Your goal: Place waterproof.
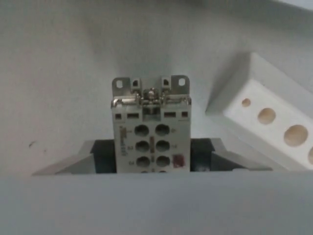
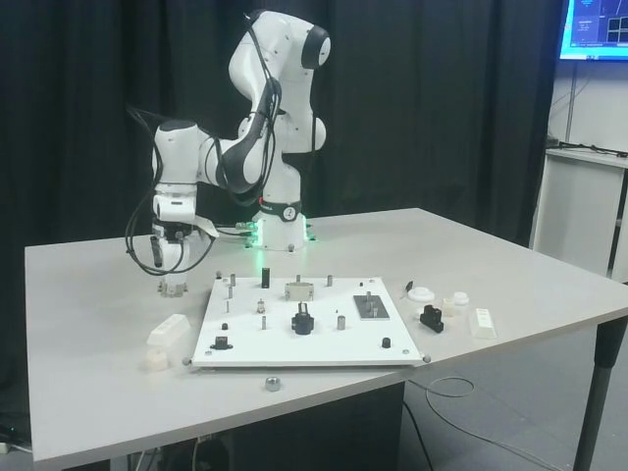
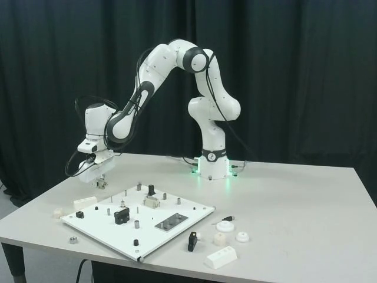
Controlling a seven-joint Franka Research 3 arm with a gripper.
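The grey table (image 2: pixel 510 270) carries a white board (image 2: pixel 306 339) of small fixtures, and the white arm (image 2: pixel 257 118) reaches from its base out to about 9 o'clock of that board, beyond the board's edge.

The gripper (image 2: pixel 173 283) hangs low over bare table there. It is clamped on a small white connector block (image 1: pixel 151 132): in the wrist view the block sits squarely between the 2 black finger pads (image 1: pixel 201 155), with 2 columns of round sockets on its face and a metal clip with 2 tabs at its far end. This is most likely the waterproof part the task names, though nothing visible confirms it.

Just beside the gripper lies a white block with holes (image 1: pixel 266 115), seen in the first room view at roughly 8 o'clock of the board. A second white block (image 2: pixel 482 322) and a few small white and black pieces lie at about 3 o'clock of the board.

Judging progress: the part is grasped, so picking looks done. Placing is not yet done; the part is off the board and I cannot tell whether its lower end touches the table. What remains is carrying it to its seat, setting it down and letting go.
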